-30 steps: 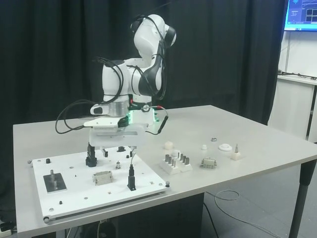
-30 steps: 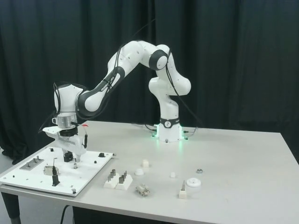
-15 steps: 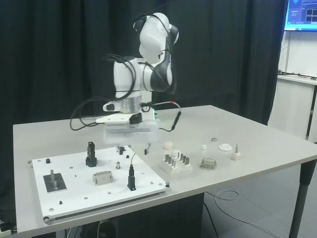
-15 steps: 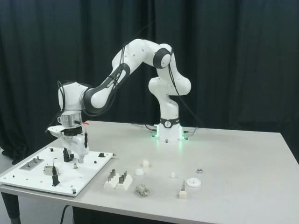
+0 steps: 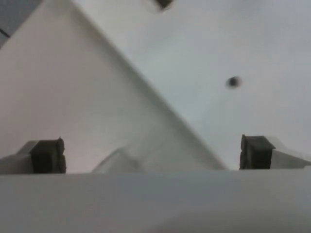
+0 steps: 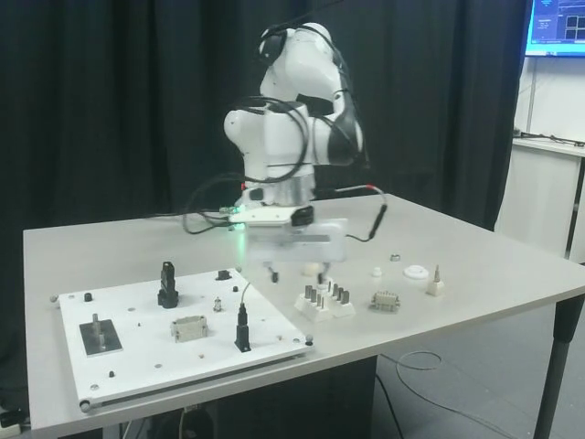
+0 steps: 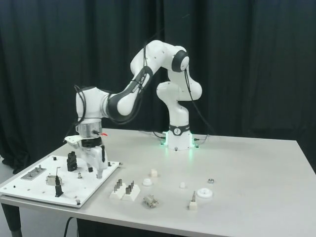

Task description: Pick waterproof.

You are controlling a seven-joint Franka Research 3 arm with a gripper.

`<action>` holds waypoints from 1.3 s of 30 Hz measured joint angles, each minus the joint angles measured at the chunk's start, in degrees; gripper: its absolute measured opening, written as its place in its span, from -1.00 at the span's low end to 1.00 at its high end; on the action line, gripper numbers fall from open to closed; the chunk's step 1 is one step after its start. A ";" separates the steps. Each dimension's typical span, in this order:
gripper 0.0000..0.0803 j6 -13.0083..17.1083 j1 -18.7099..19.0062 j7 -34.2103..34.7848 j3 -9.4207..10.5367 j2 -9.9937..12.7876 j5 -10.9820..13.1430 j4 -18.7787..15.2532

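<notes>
Hovering over white board edge, claw spread, empty

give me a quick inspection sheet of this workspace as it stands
surface: grey table carrying a white board at one end
job's things: cannot tell which part is the waterproof one; a black upright part stands on the board, nothing is in the gripper
clutter: white blocks with grey pins, a small connector, a white disc and small white pieces loose on the table
grippers: gripper open, empty, over the board's edge nearest the pin blocks
cables: black cables loop off the wrist; another hangs below the table
surroundings: black curtain, a monitor in a corner
</notes>
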 joint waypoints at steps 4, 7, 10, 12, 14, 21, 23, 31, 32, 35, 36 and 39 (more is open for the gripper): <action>0.99 0.00 2.52 3.71 0.03 0.02 -0.24 -0.25; 0.99 0.00 4.49 6.89 0.05 0.03 -0.52 -0.57; 0.99 0.00 6.48 9.95 0.06 0.03 -1.19 -1.02; 0.99 0.00 7.88 12.12 0.07 0.03 -1.64 -1.37; 0.99 0.00 9.14 14.18 0.08 0.03 -2.24 -1.66; 0.99 1.00 13.17 21.99 0.47 0.03 -5.12 -2.71; 0.99 1.54 14.05 23.88 0.81 0.03 -6.09 -3.10; 0.99 3.82 15.35 28.61 3.64 0.01 -11.57 -4.16; 0.99 4.09 15.35 29.00 4.03 0.01 -12.06 -4.31; 0.99 4.97 15.31 29.97 5.06 0.01 -13.28 -4.81; 0.99 5.29 15.30 30.23 5.35 0.01 -13.64 -4.98; 0.99 6.27 15.21 30.56 6.09 0.01 -13.96 -5.52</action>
